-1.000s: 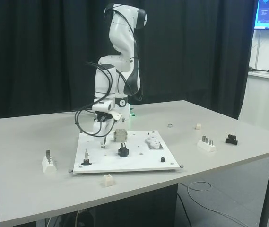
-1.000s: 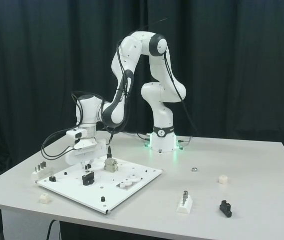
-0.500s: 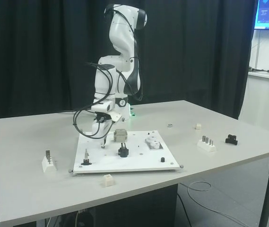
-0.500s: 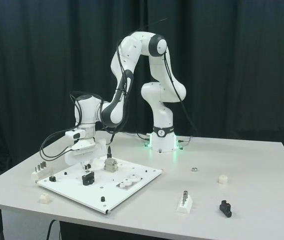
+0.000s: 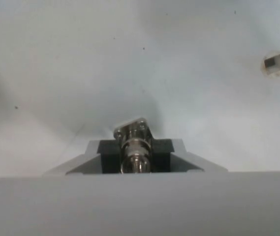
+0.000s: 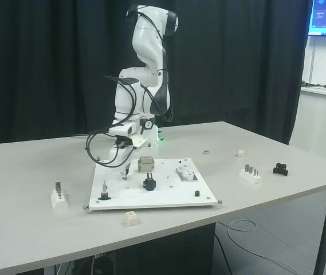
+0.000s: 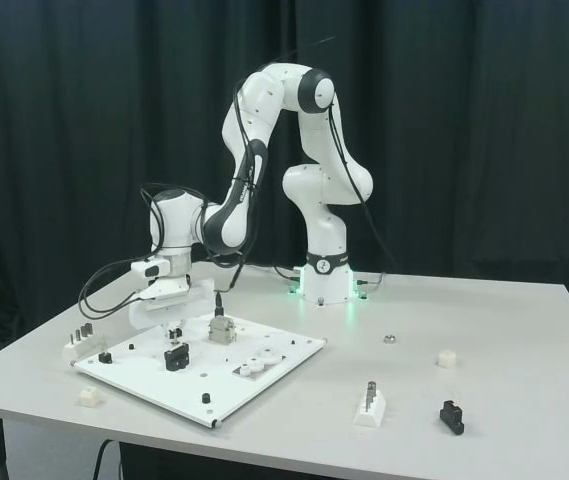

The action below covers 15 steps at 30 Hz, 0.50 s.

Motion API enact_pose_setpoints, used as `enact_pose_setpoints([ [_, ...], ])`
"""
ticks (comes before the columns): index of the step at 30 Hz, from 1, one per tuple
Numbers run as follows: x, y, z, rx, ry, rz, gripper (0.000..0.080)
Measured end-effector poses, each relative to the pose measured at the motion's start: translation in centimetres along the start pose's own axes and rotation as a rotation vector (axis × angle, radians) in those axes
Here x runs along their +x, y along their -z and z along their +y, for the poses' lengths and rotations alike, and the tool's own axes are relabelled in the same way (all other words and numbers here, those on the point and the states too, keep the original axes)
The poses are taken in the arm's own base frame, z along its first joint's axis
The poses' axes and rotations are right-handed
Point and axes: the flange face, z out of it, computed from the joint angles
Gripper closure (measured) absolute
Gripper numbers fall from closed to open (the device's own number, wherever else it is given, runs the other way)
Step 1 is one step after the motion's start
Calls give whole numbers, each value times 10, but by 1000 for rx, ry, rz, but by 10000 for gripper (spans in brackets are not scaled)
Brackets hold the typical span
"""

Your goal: Insert BNC.

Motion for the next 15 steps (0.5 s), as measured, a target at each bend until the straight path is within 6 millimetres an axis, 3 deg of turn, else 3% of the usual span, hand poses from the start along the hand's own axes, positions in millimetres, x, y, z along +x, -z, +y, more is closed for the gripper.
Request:
enact_pose_setpoints([
  [15,0,0,-1,-1,-131,5,682],
])
